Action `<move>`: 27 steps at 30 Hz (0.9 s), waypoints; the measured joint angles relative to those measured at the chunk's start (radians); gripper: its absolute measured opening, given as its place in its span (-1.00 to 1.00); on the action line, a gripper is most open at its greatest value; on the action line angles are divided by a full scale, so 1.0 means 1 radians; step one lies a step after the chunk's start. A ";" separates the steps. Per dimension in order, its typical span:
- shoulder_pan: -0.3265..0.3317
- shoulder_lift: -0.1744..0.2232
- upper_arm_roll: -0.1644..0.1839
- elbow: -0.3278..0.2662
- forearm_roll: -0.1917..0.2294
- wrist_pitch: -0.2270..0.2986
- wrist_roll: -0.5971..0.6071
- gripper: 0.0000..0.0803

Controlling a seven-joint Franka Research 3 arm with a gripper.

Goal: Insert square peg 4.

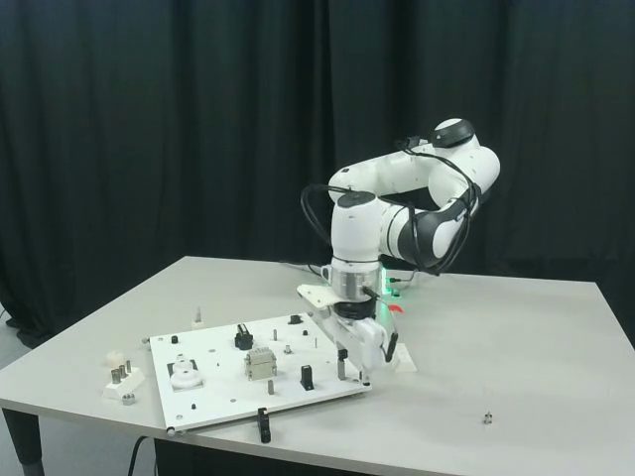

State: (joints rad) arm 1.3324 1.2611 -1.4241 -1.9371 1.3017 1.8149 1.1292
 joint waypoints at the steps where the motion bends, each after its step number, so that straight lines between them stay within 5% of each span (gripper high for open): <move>1: 0.000 0.000 0.001 0.000 -0.001 0.000 0.001 0.99; 27: 0.001 -0.002 0.000 0.000 -0.046 0.003 0.025 0.99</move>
